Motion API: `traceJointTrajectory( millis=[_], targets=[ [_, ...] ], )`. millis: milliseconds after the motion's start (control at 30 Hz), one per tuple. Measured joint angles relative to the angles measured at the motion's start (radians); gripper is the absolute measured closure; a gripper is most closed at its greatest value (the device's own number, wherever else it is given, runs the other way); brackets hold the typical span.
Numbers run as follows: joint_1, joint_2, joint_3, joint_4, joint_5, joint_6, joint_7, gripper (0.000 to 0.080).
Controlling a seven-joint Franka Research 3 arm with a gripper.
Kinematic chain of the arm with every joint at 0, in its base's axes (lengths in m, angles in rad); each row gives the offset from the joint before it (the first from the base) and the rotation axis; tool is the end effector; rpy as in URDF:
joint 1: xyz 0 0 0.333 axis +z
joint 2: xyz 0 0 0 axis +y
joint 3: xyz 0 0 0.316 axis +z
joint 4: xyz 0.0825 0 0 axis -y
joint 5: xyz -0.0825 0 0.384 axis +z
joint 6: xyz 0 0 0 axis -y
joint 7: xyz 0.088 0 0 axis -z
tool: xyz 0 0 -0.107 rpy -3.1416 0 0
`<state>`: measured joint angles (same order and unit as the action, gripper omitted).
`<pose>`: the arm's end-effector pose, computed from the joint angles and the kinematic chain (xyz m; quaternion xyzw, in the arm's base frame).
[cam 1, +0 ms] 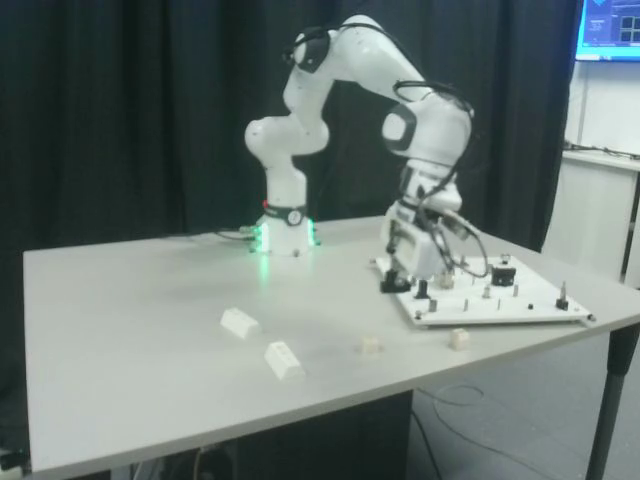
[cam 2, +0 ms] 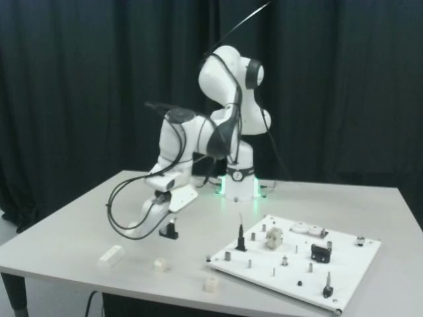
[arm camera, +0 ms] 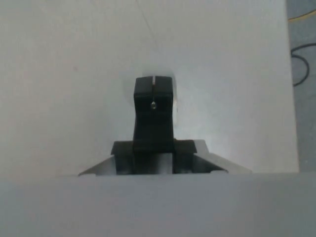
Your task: Place D-SUB.
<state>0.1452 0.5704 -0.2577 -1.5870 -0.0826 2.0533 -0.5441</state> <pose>0.6801 -0.0580 0.3064 0.9618 0.2489 -0.0753 0.0856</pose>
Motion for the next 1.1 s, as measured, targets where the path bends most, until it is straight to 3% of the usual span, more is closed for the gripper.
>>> traceJointTrajectory(
  millis=[600,1100],
  targets=[
    [-0.114,-0.002,0.003,-0.184,-0.003,0.273,-0.090,0.0649],
    [-0.167,-0.001,0.003,-0.301,-0.002,0.464,-0.154,0.0649]
  ],
)
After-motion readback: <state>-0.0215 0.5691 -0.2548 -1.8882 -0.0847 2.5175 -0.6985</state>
